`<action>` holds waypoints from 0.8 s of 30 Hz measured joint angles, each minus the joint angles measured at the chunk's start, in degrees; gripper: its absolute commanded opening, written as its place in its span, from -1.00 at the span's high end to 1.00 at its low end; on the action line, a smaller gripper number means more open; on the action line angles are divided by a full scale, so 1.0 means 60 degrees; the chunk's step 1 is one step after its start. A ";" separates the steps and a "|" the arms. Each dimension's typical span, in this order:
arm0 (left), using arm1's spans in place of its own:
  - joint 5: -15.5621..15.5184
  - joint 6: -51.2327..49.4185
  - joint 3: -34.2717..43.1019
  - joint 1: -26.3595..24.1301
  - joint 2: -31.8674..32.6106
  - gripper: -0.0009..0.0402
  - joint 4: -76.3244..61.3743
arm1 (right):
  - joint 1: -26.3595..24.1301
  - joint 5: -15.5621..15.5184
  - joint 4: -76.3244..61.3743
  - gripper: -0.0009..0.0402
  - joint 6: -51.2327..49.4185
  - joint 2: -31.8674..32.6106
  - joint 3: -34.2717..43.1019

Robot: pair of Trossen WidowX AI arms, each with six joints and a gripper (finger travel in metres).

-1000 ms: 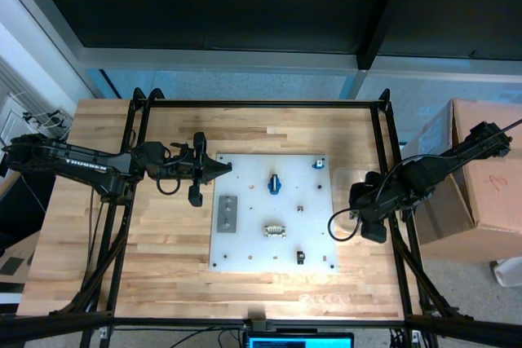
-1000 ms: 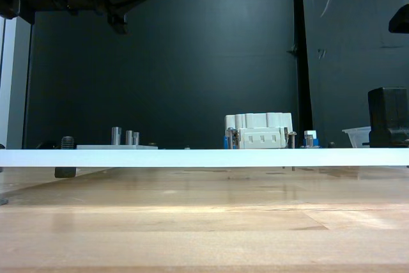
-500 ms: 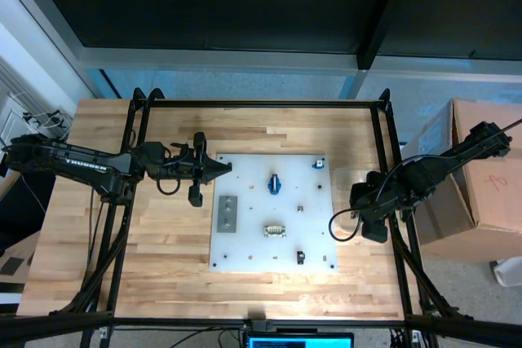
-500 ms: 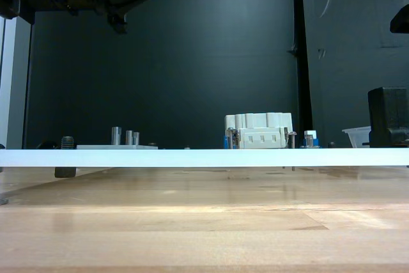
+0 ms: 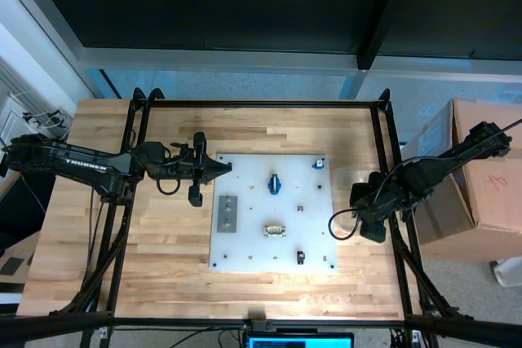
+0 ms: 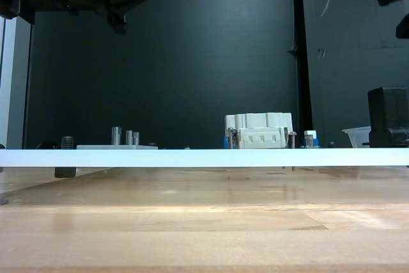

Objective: Remove the HAN10E connector from the taskboard and place in the container

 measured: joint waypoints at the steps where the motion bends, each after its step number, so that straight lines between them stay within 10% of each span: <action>1: 0.0000 0.0000 0.0000 0.0000 0.0000 0.96 0.0000 | 0.0000 -0.0011 0.0011 0.92 0.0106 0.0000 -0.0124; 24: 0.0000 -0.0004 -0.0004 0.0000 0.0000 0.96 -0.0004 | 0.0000 -0.0594 0.1253 0.92 0.1002 0.0004 -0.1840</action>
